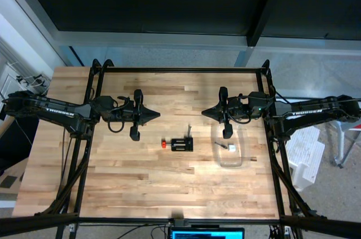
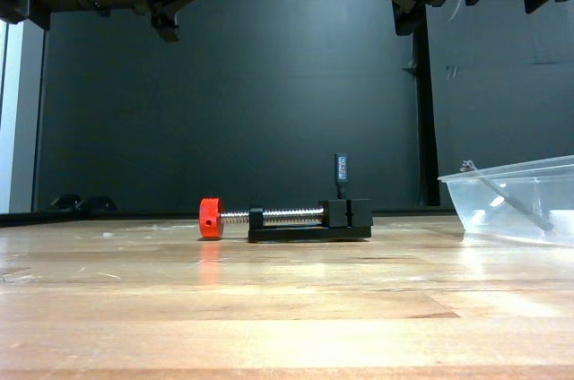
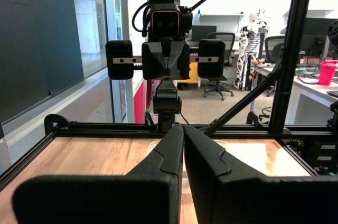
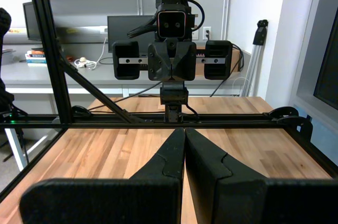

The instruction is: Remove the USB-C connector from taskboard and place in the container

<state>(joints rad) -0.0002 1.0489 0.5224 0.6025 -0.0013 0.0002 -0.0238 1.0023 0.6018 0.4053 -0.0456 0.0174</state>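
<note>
Since both arms are hanging high above the desk (image 1: 113, 182) with nothing to hold, they are looking parked rather than working. The left gripper (image 1: 156, 115) is hovering at centre left of the high view, and the right gripper (image 1: 205, 112) is hovering right of centre, up and left of the container (image 1: 230, 165). Each one's jaws are clenched together on nothing. One taskboard (image 1: 181, 144) is sitting mid-frame with its single red-orange knob (image 1: 164, 144) pointing left, and one thin upright wire (image 1: 189, 131) is rising from it. The one clear container is lying just to the right. Two things are resting inside it: one USB-C connector (image 1: 220, 145), a dark sliver, and one small white square piece (image 1: 231, 147) just beside it. Judging by that, the placing is appearing finished.
</note>
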